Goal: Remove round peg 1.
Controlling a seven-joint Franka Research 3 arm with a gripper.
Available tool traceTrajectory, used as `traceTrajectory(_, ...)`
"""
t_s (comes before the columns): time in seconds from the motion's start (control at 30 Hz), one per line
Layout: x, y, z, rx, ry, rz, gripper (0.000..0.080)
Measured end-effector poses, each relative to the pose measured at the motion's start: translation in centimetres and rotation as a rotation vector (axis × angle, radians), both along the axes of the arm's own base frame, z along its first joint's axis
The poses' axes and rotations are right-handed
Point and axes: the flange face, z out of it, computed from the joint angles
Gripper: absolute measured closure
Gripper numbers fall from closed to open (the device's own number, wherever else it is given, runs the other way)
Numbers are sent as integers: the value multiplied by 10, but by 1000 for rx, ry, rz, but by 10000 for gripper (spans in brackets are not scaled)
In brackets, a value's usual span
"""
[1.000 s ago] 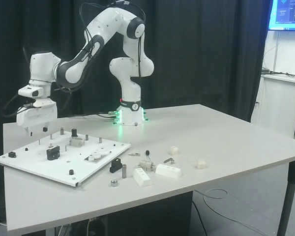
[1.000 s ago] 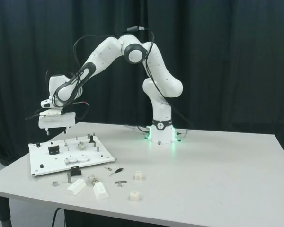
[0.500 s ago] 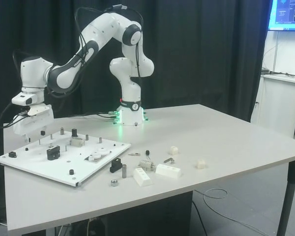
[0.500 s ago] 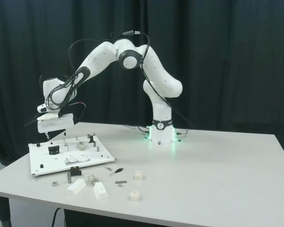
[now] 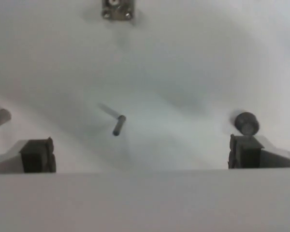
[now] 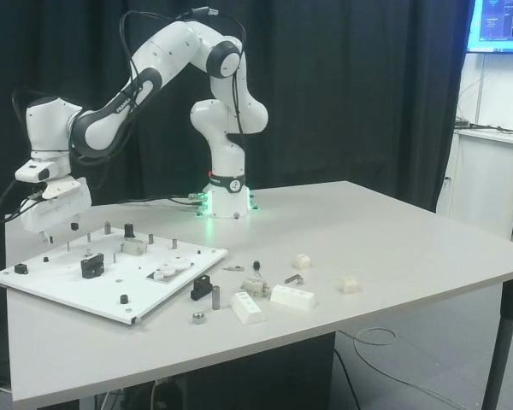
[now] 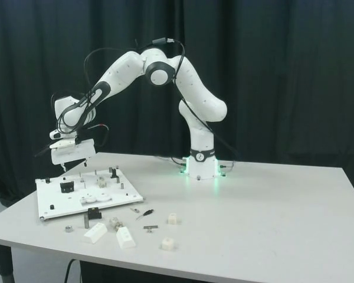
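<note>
A thin grey round peg [image 5: 118,124] stands on the white board [image 6: 145,290] [image 7: 53,206]. It shows below the gap between my fingers in the wrist view. My gripper [image 5: 140,155] [image 6: 48,237] [image 7: 64,167] hangs over the board's far left corner and is open wide with nothing in it. Its two black fingertips [image 5: 36,155] sit far apart, above the board and not touching it. A thicker round peg with a dark top [image 5: 246,123] stands close to one fingertip. A metal connector [image 5: 117,9] is fixed on the board further off.
The board also carries a black block [image 6: 92,267], white gears [image 6: 169,270] and several upright pegs [image 6: 129,230]. Loose parts lie on the grey table [image 6: 393,239] in front of the board: white blocks [image 6: 292,296], a black piece [image 6: 203,287], a nut [image 6: 198,318].
The arm has swung left across the board in the first room view, carrying the gripper from over the board's back edge to its far left corner. Nothing on the board has moved.
</note>
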Motion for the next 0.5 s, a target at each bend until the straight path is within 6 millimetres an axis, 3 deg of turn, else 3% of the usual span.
traceTrajectory(0.5, -27, -1, -10, 26, -91, 23, 3)
